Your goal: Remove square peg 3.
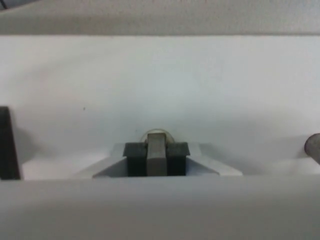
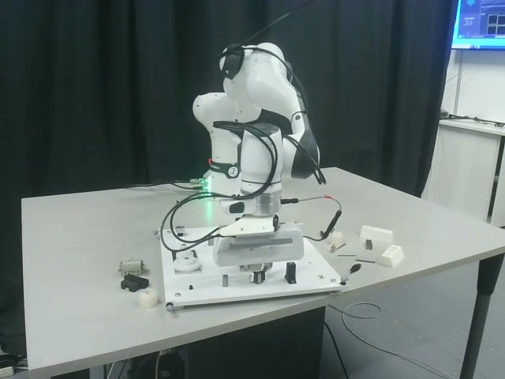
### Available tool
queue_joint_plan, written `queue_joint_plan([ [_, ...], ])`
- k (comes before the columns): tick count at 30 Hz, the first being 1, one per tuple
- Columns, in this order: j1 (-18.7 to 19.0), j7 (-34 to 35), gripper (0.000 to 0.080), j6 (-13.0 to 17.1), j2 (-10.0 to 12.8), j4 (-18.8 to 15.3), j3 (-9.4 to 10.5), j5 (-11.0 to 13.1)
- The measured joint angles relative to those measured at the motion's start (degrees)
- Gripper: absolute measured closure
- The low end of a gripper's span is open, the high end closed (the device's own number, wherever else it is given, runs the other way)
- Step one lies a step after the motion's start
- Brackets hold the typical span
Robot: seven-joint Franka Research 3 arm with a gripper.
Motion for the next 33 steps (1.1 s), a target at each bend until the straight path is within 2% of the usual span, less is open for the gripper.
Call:
queue_joint_plan([
  [17,-0.4,-1.6,0.0727,-4.6,0.0,2.7,-0.61,0.0],
  [33,-0.4,1.5,0.0727,-5.9,-0.1,3.3,-0.95,0.6],
])
